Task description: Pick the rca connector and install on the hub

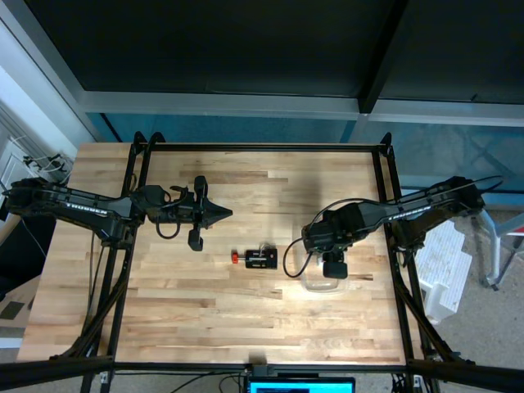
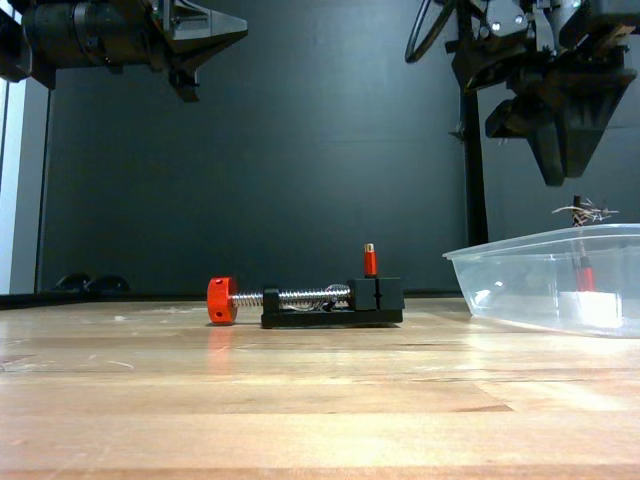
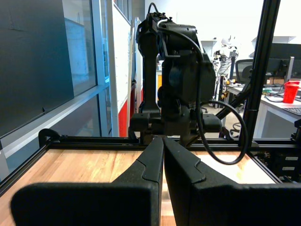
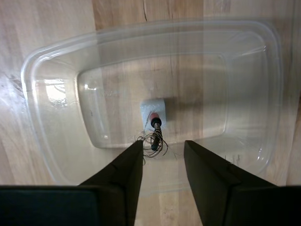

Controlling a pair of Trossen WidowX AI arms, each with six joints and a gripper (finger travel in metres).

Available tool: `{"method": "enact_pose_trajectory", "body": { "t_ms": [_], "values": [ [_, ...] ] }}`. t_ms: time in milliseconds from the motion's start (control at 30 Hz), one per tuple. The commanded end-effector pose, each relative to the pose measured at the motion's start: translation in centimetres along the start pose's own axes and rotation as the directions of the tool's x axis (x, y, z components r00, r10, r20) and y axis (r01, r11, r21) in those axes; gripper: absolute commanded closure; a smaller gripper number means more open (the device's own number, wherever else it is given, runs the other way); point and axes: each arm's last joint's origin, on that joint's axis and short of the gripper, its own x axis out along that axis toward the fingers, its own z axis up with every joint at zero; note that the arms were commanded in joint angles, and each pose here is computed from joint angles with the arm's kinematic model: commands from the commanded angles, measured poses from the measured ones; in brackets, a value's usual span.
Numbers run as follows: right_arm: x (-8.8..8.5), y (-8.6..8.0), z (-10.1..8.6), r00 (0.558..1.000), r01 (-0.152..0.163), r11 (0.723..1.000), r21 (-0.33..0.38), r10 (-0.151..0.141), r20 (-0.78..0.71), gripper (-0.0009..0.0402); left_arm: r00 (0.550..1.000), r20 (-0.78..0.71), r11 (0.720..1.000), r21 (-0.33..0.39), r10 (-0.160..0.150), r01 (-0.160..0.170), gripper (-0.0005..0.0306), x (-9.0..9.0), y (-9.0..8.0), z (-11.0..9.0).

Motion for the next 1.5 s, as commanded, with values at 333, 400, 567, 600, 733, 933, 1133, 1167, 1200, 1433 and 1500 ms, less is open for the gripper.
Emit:
{"method": "enact_pose_trajectory", "body": {
  "t_ms": [333, 400, 567, 600, 733, 933, 1133, 1167, 1200, 1433, 1500],
  "values": [
    [1.6, 0.4, 0.6, 0.998, 0.016, 1.0, 0.008, -0.016, -0.054, 0.0232, 1.0, 0.001, 1.0, 0.0, 0.0, 0.0, 0.03, 0.0, 0.0, 0.0],
    [1.8, 0.5, 0.7, 0.998, 0.018, 1.0, 0.008, -0.018, -0.061, 0.0233, 1.0, 0.0, 1.0, 0.0, 0.0, 0.0, 0.03, 0.0, 0.0, 0.0],
    [2.7, 0.6, 1.0, 0.996, 0.026, 1.0, 0.006, -0.026, -0.086, 0.0233, 1.0, 0.001, 1.0, 0.0, 0.0, 0.0, 0.03, 0.0, 0.0, 0.0],
    [2.9, 0.7, 1.2, 0.996, 0.027, 1.0, 0.006, -0.026, -0.088, 0.0232, 1.0, 0.001, 1.0, 0.0, 0.0, 0.0, 0.03, 0.0, 0.0, 0.0],
    [3.5, 0.8, 1.5, 0.995, 0.03, 1.0, 0.004, -0.029, -0.097, 0.0233, 1.0, 0.001, 1.0, 0.0, 0.0, 0.0, 0.03, 0.0, 0.0, 0.0],
    [4.2, 0.9, 1.6, 0.994, 0.031, 0.999, -0.007, -0.032, -0.106, 0.0232, 1.0, 0.001, 1.0, 0.0, 0.0, 0.0, 0.03, 0.0, 0.0, 0.0],
    [5.0, 0.9, 1.2, 0.994, 0.031, 0.999, -0.01, -0.032, -0.106, 0.0232, 1.0, 0.001, 1.0, 0.0, 0.0, 0.0, 0.03, 0.0, 0.0, 0.0],
    [5.2, 0.8, 1.2, 0.994, 0.031, 0.999, -0.009, -0.032, -0.105, 0.0232, 1.0, 0.0, 1.0, 0.0, 0.0, 0.0, 0.03, 0.0, 0.0, 0.0],
    [5.4, 0.8, 1.1, 0.994, 0.031, 0.999, -0.009, -0.031, -0.105, 0.0233, 1.0, 0.001, 1.0, 0.0, 0.0, 0.0, 0.03, 0.0, 0.0, 0.0],
    [5.9, 0.8, 0.9, 0.994, 0.03, 1.0, -0.01, -0.031, -0.101, 0.0233, 1.0, 0.0, 1.0, 0.0, 0.0, 0.0, 0.03, 0.0, 0.0, 0.0],
    [6.1, 0.8, 0.9, 0.995, 0.028, 1.0, -0.01, -0.029, -0.098, 0.0233, 1.0, 0.001, 1.0, 0.0, 0.0, 0.0, 0.03, 0.0, 0.0, 0.0]
  ]
}}
